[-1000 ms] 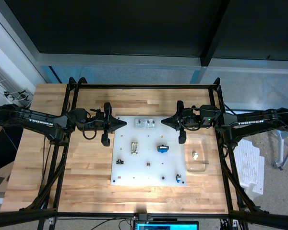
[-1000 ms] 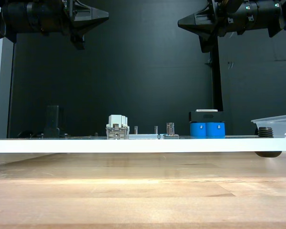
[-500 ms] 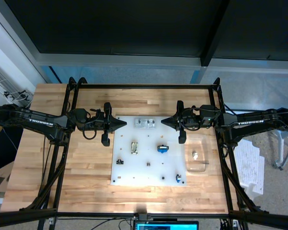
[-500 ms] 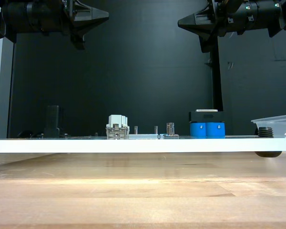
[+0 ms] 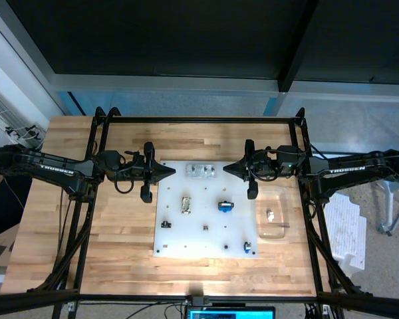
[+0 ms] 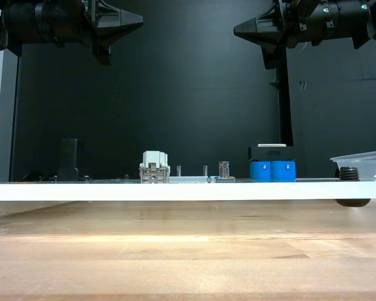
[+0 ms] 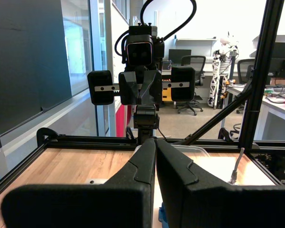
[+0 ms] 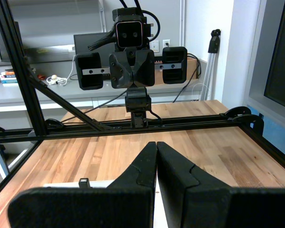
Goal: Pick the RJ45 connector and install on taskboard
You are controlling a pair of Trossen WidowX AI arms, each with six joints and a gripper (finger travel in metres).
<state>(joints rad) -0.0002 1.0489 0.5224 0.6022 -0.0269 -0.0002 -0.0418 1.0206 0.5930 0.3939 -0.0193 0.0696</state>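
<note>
Left pincer, right pincer: both narrow, fingers together, empty, parked high above taskboard. Connector position: cannot tell. If in clear tray, right pincer must widen, descend.

A white rectangular task board lies at centre frame on the light wooden desk. The left end effector hangs over the board's upper left corner, and the right end effector hangs over its upper right edge. Each tapers to a single point, and the two tips face each other, well apart. A small blue jack sits at the board's lower right corner, its top seemingly pale and uncovered. Just right of the board, a clear plastic tray holds a pale block. Whether the clear plug connector rests on that block cannot be told.
</note>
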